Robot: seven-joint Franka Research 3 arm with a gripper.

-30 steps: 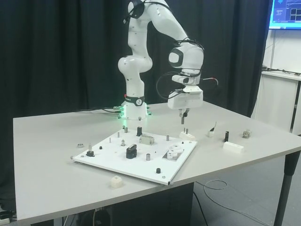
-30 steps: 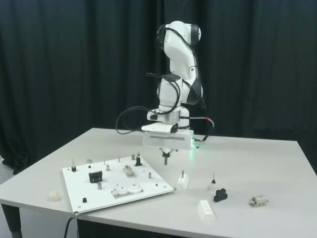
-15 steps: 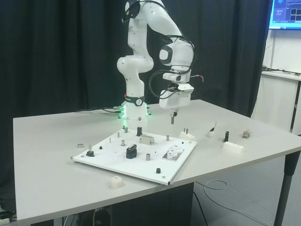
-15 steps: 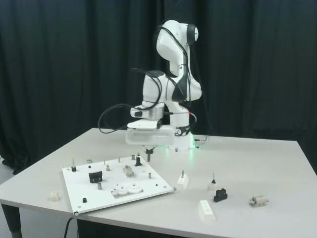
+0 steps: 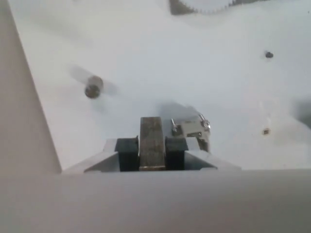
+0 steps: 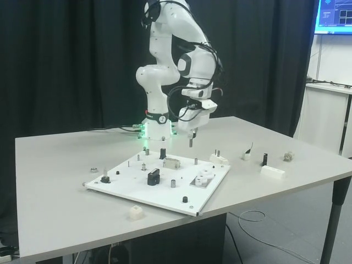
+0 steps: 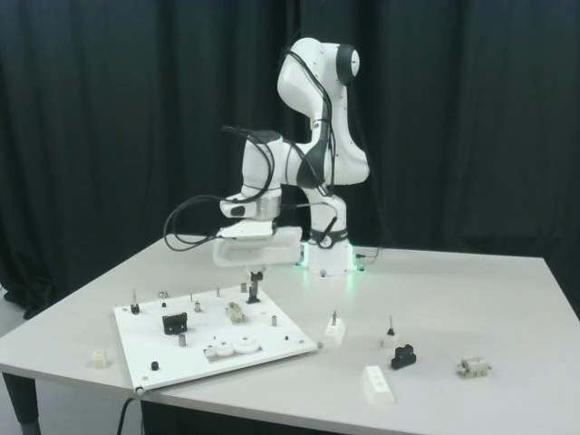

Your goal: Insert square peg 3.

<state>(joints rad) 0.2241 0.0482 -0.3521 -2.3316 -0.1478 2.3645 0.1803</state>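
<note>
My gripper [image 5: 152, 146] is shut on a grey square peg [image 5: 152, 133], which stands upright between the two black pads [image 5: 127, 147]. In the first room view the gripper [image 6: 191, 137] hangs above the far side of the white board [image 6: 165, 195], peg [image 6: 191, 142] pointing down, well clear of the surface. The second room view shows the gripper [image 7: 256, 270] over the board's [image 7: 181, 364] back edge. Under the peg in the wrist view lies a small metal connector [image 5: 192, 127] on the board, with a round post [image 5: 92, 89] off to one side.
The board carries white gears [image 6: 204, 176], black fixtures [image 6: 153, 177] and several short posts. Beside it on the table stand a white block with a pin [image 6: 218, 158], a longer white block [image 6: 272, 171], a black piece [image 6: 265, 159] and a small white cube [image 6: 135, 212].
The arm has swung from above the loose white blocks beside the board to above the board's far side, carrying the peg with it.
</note>
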